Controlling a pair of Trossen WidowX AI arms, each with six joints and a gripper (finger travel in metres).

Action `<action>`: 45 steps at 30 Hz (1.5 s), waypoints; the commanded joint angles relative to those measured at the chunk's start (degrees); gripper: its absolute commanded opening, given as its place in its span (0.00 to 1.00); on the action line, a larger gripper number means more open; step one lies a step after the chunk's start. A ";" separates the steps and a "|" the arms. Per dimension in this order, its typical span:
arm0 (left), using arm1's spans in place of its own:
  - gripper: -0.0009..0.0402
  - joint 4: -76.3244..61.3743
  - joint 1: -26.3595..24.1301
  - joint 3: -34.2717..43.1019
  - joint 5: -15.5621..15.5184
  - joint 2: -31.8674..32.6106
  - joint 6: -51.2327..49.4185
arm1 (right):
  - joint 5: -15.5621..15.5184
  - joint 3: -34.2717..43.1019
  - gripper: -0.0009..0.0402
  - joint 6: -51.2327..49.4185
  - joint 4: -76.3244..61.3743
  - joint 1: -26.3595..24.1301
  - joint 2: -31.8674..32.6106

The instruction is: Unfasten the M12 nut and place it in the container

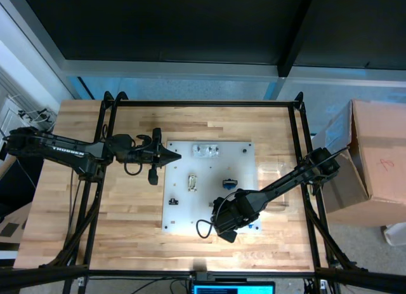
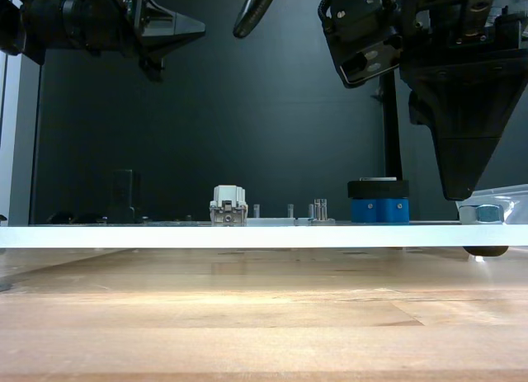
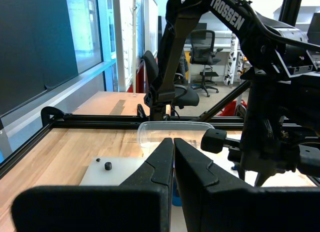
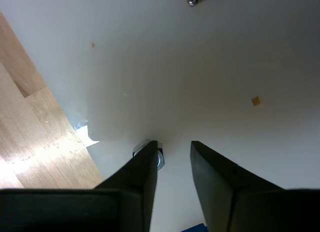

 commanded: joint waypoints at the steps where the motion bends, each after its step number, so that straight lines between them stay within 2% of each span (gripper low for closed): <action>1: 0.02 -0.02 0.00 0.00 0.02 0.02 0.00 | 0.00 0.02 0.11 -1.68 0.02 0.09 -0.09; 6: 0.02 -0.02 0.00 0.00 0.02 0.02 0.00 | 0.00 0.02 0.02 -5.29 0.04 0.20 -0.09; 14: 0.02 -0.02 0.00 0.00 0.02 0.02 0.00 | 0.00 0.02 0.04 -15.82 0.04 0.31 -0.11; 34: 0.02 -0.02 0.02 0.00 0.02 0.02 0.00 | 0.02 0.02 0.04 -52.59 -0.17 0.85 -0.22; 45: 0.02 -0.02 0.00 0.00 0.02 0.02 0.00 | 0.07 0.02 0.04 -67.34 -0.20 1.09 -0.22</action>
